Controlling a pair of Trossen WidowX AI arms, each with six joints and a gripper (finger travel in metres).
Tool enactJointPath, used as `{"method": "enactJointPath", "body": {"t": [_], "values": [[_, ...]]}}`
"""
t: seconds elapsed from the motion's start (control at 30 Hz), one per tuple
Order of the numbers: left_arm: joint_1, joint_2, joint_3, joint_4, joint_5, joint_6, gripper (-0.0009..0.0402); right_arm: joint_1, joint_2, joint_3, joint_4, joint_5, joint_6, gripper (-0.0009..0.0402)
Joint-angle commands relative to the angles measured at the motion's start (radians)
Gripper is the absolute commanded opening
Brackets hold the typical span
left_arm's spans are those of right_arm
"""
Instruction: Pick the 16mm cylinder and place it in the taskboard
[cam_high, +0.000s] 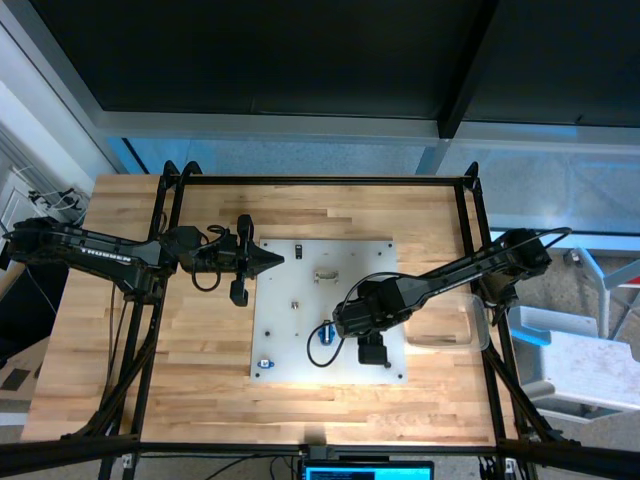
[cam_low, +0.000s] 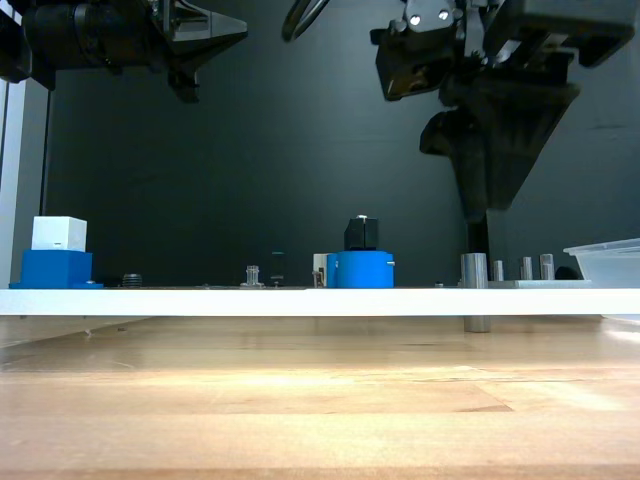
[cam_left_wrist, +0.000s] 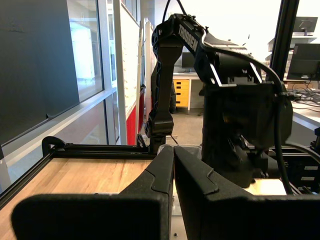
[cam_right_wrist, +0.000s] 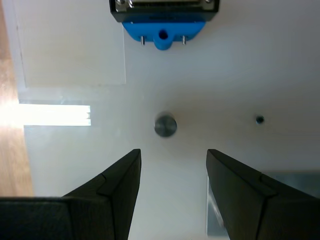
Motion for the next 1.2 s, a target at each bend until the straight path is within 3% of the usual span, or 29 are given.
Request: {"method": "enactJointPath", "body": {"t": [0.03, 1.2], "values": [[0.000, 0.000, 0.000, 0.000, 0.000, 0.000, 0.0000, 0.000, -0.028, 0.000, -0.023, 0.000, 0.000, 0.0181], [0.000, 0.000, 0.000, 0.000, 0.000, 0.000, 0.0000, 0.000, -0.051, 0.000, -0.026, 0.000, 0.004, 0.0181]]}}
